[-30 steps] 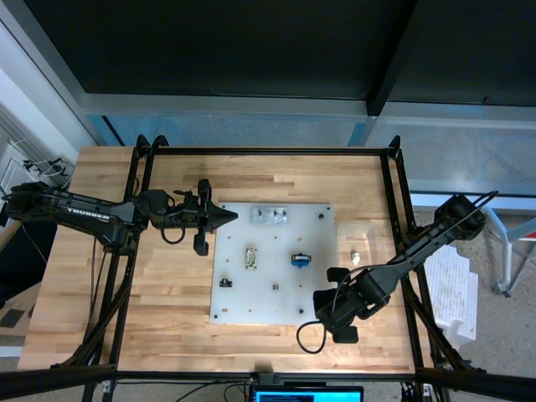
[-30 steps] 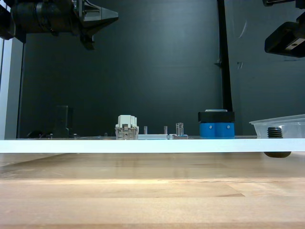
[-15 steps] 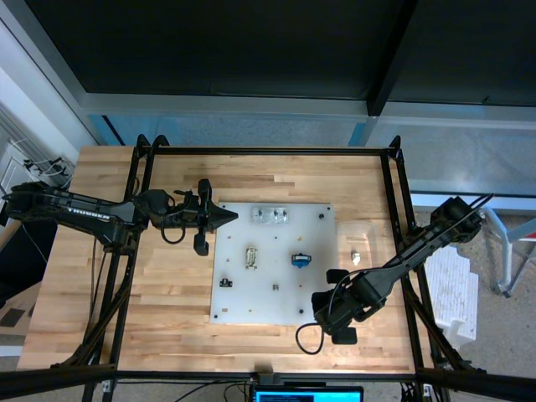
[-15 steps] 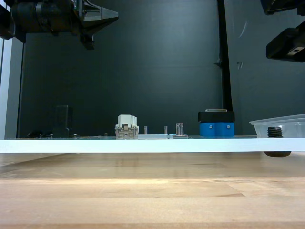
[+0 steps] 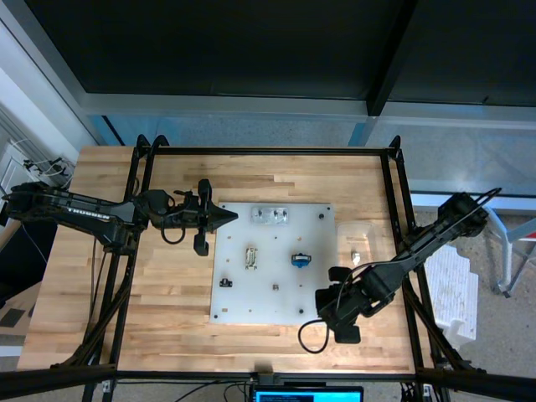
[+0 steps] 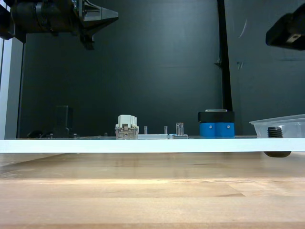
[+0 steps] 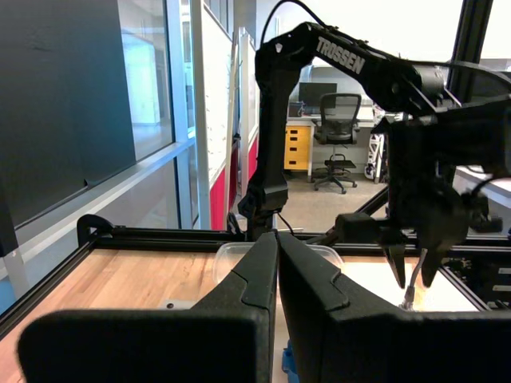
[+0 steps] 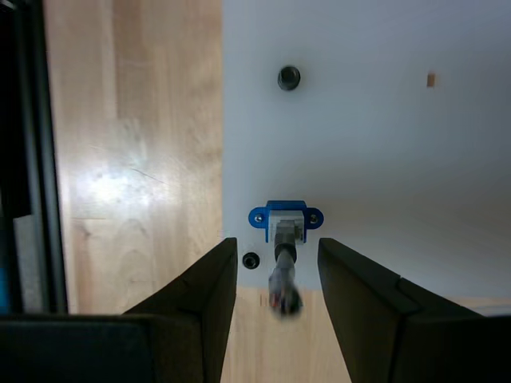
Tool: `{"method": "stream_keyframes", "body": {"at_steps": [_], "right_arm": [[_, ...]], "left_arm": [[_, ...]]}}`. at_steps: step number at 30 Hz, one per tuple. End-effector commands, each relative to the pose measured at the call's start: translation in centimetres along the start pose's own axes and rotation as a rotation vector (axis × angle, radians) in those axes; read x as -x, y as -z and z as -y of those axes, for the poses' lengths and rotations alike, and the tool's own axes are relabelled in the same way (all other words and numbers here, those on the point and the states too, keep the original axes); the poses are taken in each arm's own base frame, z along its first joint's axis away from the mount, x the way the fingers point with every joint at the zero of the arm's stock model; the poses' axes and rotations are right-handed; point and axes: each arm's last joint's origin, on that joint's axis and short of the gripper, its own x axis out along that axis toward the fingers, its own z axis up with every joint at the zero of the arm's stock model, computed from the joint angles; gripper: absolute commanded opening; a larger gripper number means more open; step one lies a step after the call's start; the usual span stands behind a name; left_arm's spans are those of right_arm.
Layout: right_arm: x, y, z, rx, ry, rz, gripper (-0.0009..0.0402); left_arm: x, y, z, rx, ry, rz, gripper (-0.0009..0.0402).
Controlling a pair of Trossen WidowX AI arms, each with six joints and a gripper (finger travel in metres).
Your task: Pick the RJ45 connector and install on taskboard
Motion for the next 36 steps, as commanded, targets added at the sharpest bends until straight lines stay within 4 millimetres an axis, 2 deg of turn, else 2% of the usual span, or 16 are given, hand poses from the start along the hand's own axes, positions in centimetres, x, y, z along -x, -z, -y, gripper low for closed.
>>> {"method": "stream_keyframes", "body": {"at_steps": [1,12,20,26,36], "right_arm": [[0.8,0.1,0.1,-0.001,-0.013,0.017,0.0155],[3.7,0.6,0.8,-0.005,-0.055,0.075,0.0165],[4.4,0.7,0.9,-0.008,-0.073,0.100,0.0165],[5.7,-0.3,2.0,-0.038,-0.093,0.212,0.0165],[7.7,-1.1,4.1,-0.003,0.035,0.417,0.0165]], "left_arm": [[0.0,0.0,0.0,0.000,0.000,0.000,0.0000],[0.0,0.0,0.0,0.000,0.000,0.000,0.0000],[0.0,0.0,0.0,0.000,0.000,0.000,0.0000],[0.0,0.0,0.0,0.000,0.000,0.000,0.0000],[0.0,0.0,0.0,0.000,0.000,0.000,0.0000]]}}
